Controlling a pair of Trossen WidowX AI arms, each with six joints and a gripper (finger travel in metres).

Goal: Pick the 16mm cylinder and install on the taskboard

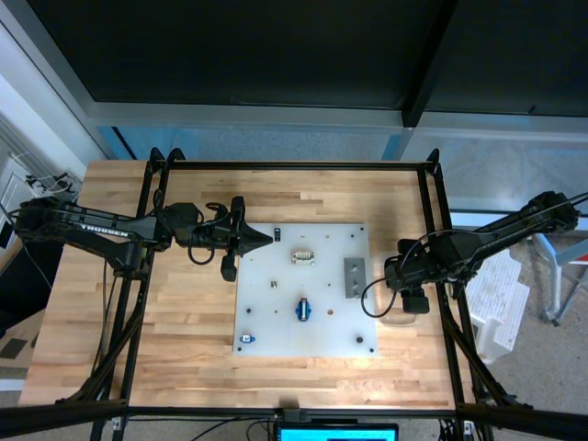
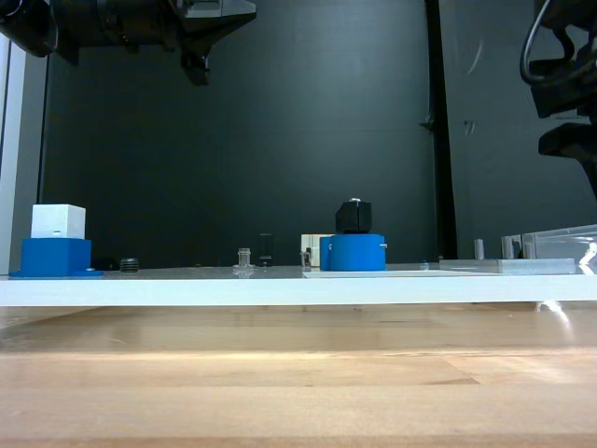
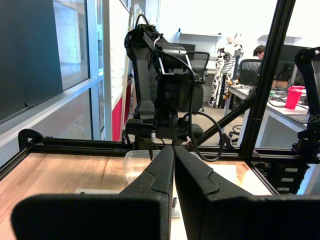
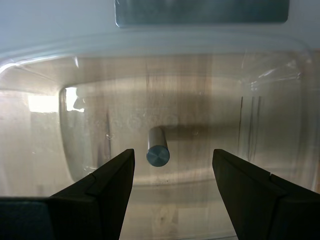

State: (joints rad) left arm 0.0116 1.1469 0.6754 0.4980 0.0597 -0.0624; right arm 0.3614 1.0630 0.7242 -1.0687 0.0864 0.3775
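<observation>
The 16mm cylinder point(image 4: 158, 148), a short silvery peg, lies on its side inside a clear plastic tray point(image 4: 270, 100). My right gripper point(image 4: 172, 152) hangs open just above it, one finger on each side, not touching. In the high view the right gripper point(image 1: 410, 296) covers the tray point(image 1: 384, 319) just off the right edge of the white taskboard point(image 1: 276, 312), and the peg is hidden there. My left gripper point(image 1: 263, 240) hovers shut and empty over the board's far left corner; its shut fingertips point(image 3: 173, 148) point toward the right arm.
On the board sit a grey metal block point(image 1: 354, 277), a blue fitting point(image 1: 302, 310), a white connector point(image 1: 302, 256) and a small blue-and-white part point(image 1: 245, 340). A black frame surrounds the wooden table. White papers point(image 1: 496, 299) lie past the right edge.
</observation>
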